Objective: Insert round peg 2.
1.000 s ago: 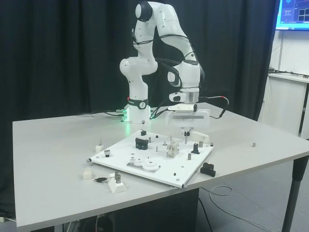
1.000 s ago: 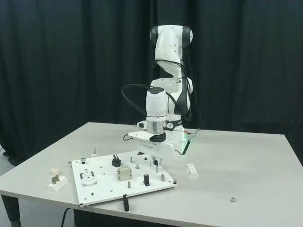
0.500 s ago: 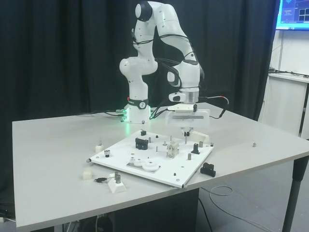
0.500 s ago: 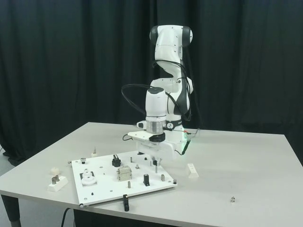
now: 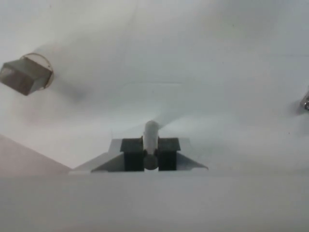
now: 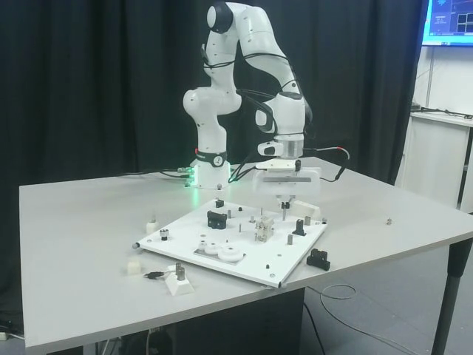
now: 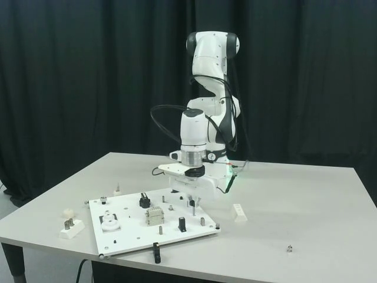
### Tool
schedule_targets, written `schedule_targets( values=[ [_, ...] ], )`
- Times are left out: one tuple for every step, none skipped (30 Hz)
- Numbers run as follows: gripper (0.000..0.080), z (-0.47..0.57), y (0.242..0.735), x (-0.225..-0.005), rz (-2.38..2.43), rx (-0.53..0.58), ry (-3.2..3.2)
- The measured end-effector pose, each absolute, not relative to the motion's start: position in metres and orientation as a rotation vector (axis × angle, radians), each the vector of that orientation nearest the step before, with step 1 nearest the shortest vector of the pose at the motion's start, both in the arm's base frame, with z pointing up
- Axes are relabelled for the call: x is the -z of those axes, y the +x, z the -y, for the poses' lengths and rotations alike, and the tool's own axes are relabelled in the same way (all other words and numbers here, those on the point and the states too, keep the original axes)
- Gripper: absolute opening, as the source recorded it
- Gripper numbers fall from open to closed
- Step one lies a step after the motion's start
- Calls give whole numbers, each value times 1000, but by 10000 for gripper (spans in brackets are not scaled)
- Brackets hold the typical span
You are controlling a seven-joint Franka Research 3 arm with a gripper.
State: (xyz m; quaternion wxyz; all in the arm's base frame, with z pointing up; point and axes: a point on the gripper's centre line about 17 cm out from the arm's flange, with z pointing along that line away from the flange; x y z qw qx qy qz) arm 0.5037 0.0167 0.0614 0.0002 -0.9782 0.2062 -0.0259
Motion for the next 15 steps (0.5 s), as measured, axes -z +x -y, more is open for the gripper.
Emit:
schedule_targets(
  values=[
    [57, -17, 504, -61, -648, 81, -3073],
    [57, -17, 504, -61, -647, 81, -3073],
    [57, -17, 503, -61, -647, 81, -3073],
    [57, -17, 503, -61, -647, 80, -3073],
    [57, -17, 503, -61, -647, 79, -3073],
    [57, -17, 503, -61, -646, 78, -3073],
    [57, -17, 502, -61, -646, 76, -3073],
    [57, -18, 502, -61, -645, 75, -3074],
    [57, -18, 502, -61, -645, 73, -3074],
    [57, -18, 501, -61, -644, 70, -3074],
    [57, -18, 501, -61, -643, 67, -3075],
    [57, -19, 500, -61, -642, 65, -3075],
    [57, -19, 499, -61, -641, 61, -3076],
    [57, -20, 499, -61, -640, 57, -3076],
    [57, -20, 498, -61, -639, 52, -3077]
  ],
)
